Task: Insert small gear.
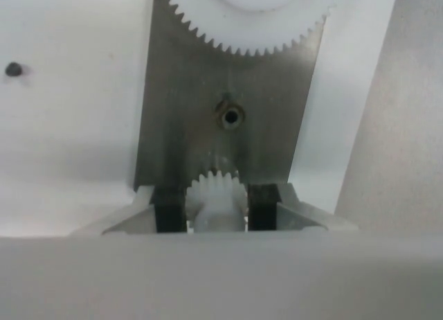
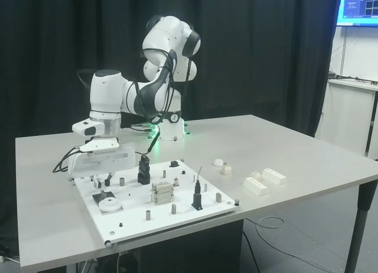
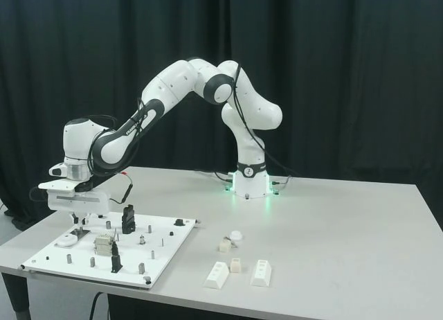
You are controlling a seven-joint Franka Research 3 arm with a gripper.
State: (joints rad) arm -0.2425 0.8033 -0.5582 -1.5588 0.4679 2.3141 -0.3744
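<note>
In the gripper [image 1: 217, 210], the small gear [image 1: 216, 195] is half hidden.

Grey table [image 2: 307, 149] carries white board [image 2: 177, 217] (plus small white blocks [image 2: 264, 181]).

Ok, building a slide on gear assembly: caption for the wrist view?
Small gear held between the black fingers, just short of the peg hole below the large gear.

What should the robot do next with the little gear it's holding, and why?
Probably lower it slowly toward the hole in the grey plate. The tool grips the small gear between its black pads, and in the wrist view the hole lies between this gear and the big gear, so the gear may need a small nudge to line up first.
</note>
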